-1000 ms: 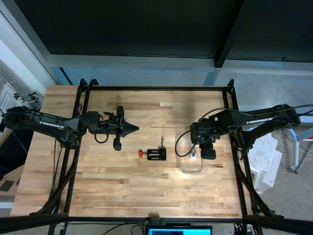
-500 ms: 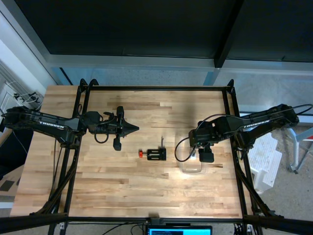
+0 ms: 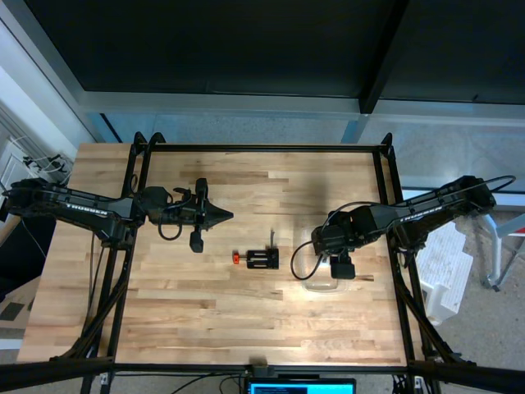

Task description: Pick the USB-C connector and install on taskboard

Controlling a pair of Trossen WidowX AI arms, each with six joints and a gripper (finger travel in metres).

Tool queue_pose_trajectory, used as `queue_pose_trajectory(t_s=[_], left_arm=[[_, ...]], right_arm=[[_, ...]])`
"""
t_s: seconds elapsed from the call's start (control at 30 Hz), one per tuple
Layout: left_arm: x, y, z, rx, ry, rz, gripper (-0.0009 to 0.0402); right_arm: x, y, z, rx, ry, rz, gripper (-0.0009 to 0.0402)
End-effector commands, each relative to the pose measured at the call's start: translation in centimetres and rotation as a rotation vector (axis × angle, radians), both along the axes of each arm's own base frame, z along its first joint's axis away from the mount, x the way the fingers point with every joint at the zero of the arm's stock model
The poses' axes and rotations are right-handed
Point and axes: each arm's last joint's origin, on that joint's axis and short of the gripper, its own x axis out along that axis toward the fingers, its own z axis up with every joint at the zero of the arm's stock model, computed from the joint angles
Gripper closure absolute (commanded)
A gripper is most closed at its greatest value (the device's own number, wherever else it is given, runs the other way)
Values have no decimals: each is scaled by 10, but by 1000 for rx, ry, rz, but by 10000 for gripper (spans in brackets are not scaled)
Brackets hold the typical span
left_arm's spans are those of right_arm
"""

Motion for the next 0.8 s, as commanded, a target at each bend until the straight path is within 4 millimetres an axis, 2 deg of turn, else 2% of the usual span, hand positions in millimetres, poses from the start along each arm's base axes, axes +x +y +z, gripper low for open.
queue_pose_trajectory(t_s=[0.03,0.37,0.8], left_arm=[[0,0,0,0,0,0,393],[0,0,0,0,0,0,393],[0,0,0,0,0,0,393]], right_arm=[[2,2,-5,-2,12,-4,169],[10,5,-23,-4,19,-1,169],[9,5,-41,2,-7,-1,169]])
